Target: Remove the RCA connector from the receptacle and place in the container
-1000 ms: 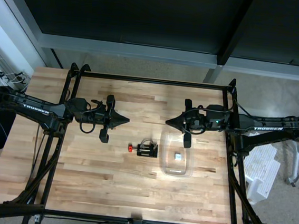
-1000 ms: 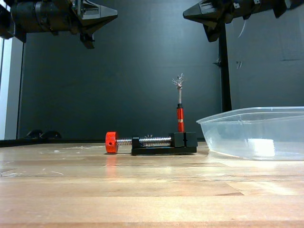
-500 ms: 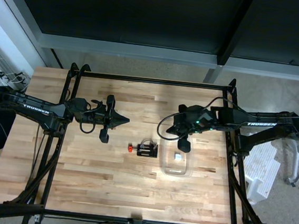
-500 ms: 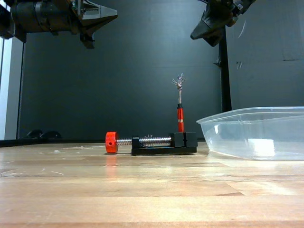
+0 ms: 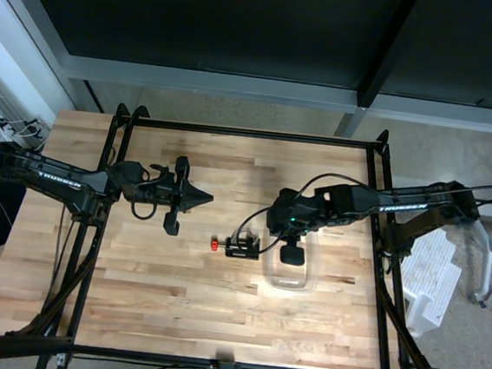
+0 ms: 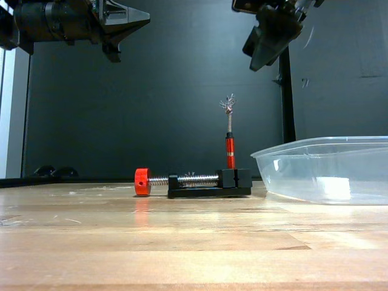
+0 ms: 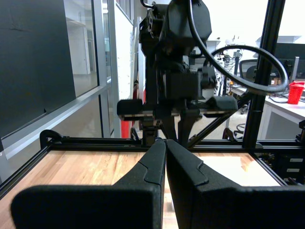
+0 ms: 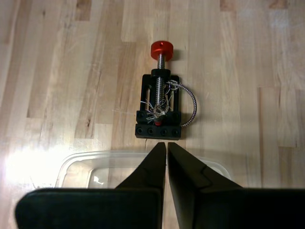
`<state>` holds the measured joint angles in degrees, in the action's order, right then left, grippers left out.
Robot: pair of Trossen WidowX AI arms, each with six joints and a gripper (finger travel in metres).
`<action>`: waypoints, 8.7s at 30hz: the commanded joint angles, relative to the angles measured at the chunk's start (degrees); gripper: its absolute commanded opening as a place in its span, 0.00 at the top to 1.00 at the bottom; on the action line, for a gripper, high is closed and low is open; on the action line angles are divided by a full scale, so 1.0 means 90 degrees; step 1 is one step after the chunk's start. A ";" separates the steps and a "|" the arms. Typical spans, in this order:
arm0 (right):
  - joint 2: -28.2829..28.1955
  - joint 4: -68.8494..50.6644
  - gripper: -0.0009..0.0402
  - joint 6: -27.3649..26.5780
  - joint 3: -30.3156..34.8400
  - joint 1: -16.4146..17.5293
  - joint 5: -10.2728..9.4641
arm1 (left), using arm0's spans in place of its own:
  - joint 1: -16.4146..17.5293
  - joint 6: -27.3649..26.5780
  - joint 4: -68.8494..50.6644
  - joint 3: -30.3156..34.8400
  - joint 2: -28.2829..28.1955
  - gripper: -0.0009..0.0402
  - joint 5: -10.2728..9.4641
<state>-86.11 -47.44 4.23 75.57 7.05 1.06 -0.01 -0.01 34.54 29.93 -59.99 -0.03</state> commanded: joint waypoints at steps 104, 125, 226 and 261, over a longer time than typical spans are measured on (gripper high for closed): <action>-0.1217 0.0794 0.97 0.0619 0.0189 0.0287 0.0600 | 0.0002 0.0002 0.0000 0.0002 -0.0002 0.98 0.0000; -0.0544 0.0449 0.97 0.0646 -0.0005 0.0408 0.0546 | 0.0000 0.0002 0.0000 0.0002 -0.0002 0.98 0.0000; 0.2606 0.6781 0.98 -0.0478 -0.3313 -0.0787 0.0087 | 0.0000 0.0002 0.0000 0.0002 -0.0002 0.98 0.0000; 0.2606 0.8053 0.98 -0.0333 -0.4301 -0.0801 -0.0022 | 0.0002 0.0002 0.0000 0.0002 -0.0002 0.98 0.0000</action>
<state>-62.61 25.15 1.21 36.88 -0.23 0.78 -0.01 0.01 34.54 29.95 -60.01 -0.03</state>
